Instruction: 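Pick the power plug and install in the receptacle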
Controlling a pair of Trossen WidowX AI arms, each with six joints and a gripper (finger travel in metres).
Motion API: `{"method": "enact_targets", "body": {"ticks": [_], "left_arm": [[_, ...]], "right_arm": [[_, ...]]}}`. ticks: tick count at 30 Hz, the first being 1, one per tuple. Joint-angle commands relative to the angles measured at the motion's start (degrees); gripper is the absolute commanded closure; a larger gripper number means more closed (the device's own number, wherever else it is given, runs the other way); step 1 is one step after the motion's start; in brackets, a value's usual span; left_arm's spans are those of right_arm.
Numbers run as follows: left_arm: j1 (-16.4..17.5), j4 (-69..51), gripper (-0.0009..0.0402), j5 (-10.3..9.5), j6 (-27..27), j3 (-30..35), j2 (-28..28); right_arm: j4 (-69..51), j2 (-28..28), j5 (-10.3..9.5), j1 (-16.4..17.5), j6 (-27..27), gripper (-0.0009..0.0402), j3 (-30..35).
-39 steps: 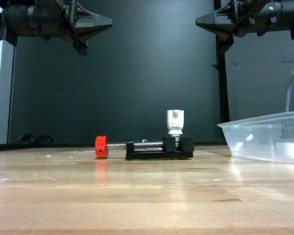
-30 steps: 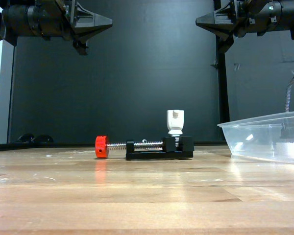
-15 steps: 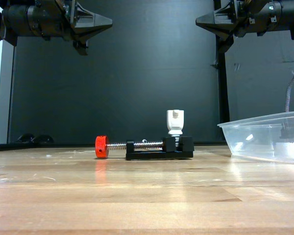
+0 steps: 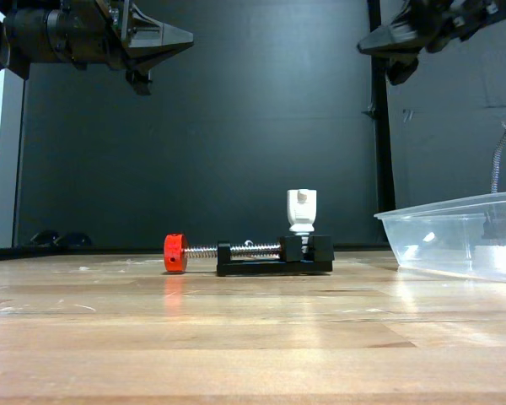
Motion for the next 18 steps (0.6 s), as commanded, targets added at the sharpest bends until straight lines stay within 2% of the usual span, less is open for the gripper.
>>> {"method": "enact_targets", "body": {"ticks": [1,18], "left_arm": [[0.0,0.0,0.0393,0.02,0.0,0.0,0.0],[0.0,0.0,0.0393,0.02,0.0,0.0,0.0]], "right_arm": [[-6.7,0.0,0.17,1.2,0.0,0.0393,2.3],[-35.9,-0.3,0.68,6.2,1.8,0.0393,8.7]]}}
